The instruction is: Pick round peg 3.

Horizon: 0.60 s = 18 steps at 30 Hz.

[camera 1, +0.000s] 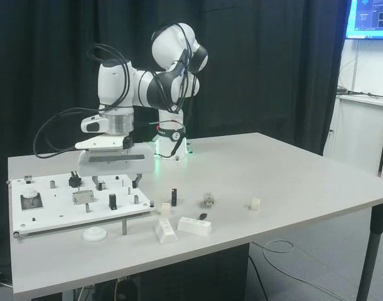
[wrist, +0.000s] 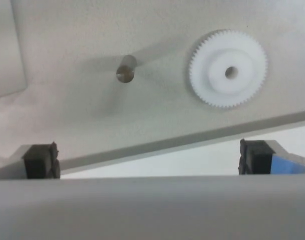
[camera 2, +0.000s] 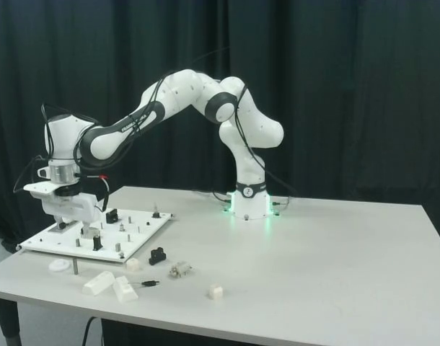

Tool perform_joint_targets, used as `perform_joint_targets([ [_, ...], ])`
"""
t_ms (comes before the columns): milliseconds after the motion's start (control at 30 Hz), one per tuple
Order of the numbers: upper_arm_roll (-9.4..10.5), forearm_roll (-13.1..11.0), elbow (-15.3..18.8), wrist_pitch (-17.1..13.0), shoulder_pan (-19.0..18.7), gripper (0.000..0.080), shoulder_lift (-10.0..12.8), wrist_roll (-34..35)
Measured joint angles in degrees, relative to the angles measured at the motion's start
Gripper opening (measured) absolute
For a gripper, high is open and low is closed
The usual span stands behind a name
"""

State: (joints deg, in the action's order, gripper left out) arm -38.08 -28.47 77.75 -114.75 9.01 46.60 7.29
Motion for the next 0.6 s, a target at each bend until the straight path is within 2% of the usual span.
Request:
perform_joint_targets([
  [600,-0.55,-0.1,0.0,1.3,0.0,0.0800,-0.7,0.0],
])
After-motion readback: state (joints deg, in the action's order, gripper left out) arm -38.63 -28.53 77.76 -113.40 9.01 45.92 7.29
